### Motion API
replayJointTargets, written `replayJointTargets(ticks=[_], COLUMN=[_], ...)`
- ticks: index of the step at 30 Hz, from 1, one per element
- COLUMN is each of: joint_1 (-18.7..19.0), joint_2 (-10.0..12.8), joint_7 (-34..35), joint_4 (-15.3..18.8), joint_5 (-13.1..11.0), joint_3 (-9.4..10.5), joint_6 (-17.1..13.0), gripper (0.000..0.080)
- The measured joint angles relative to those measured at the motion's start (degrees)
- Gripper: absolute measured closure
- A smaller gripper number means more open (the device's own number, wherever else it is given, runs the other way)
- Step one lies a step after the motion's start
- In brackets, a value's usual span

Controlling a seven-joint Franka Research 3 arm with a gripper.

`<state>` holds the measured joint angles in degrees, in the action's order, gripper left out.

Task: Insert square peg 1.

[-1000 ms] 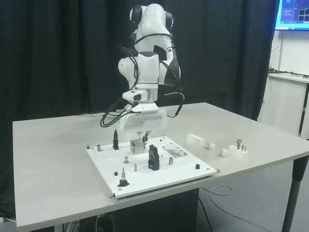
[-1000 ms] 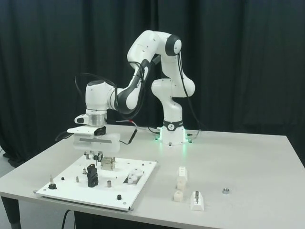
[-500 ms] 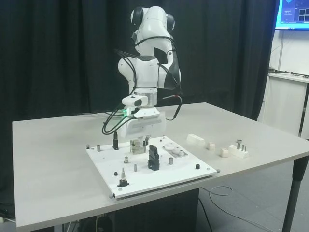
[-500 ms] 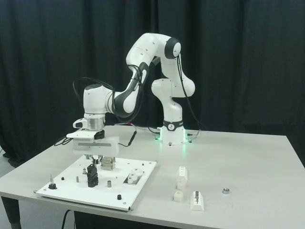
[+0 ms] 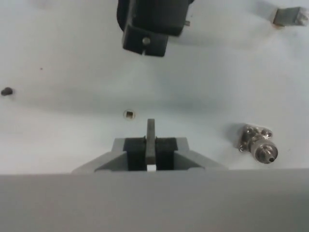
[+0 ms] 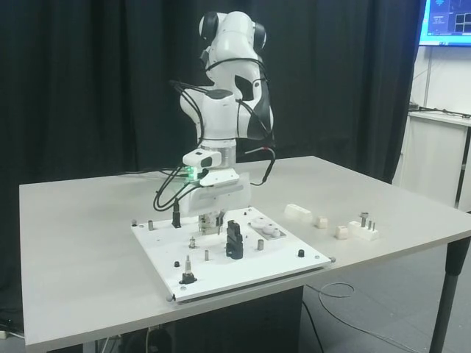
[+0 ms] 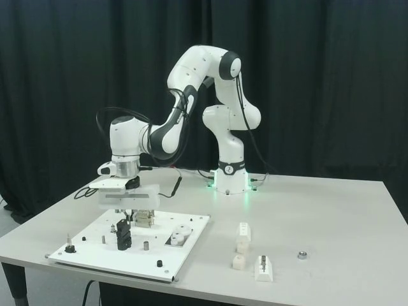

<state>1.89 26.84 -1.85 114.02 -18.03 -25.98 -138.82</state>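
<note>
Peg (image 5: pixel 150 140) is held clamped between the tool's (image 5: pixel 150 153) fingers, long axis running along the tool axis, pointing down at the board (image 6: pixel 243 257).

Largest to smallest:
- Counter (image 6: pixel 81 220): grey, carries the white board; small white blocks (image 7: pixel 243 237) are set well apart from the board, on the side away from the tool.
- Arm (image 7: pixel 191 70): folded over the board, wrist pointing down.
- Board: black fixture (image 6: pixel 234 239) stands near the tool; a metal connector (image 5: pixel 258 147) is seen in the wrist view.
- Hole (image 5: pixel 129 114): small square opening in the board, seen in the wrist view just beside the peg tip, slightly off to one side. Tip and hole are not lined up; they are apart, not touching.

Key relation, as a judgement: a short sideways shift is needed to bring the tip over the hole, then a straight push down along the peg's axis.

Against the earlier frames: the tool has been moved across the board away from the metal block it hung over, and the wrist has been carried with it. Board parts are unchanged.
</note>
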Motion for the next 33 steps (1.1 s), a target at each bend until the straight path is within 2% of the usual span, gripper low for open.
replayJointTargets(ticks=[14,33], joint_1=[-0.1,0.0], joint_2=[1.0,1.0], joint_7=[0.0,0.0], joint_4=[-0.1,-0.3], joint_5=[-1.7,-1.8], joint_3=[0.00,0.00], joint_6=[0.4,1.9], gripper=[0.0767,0.0768])
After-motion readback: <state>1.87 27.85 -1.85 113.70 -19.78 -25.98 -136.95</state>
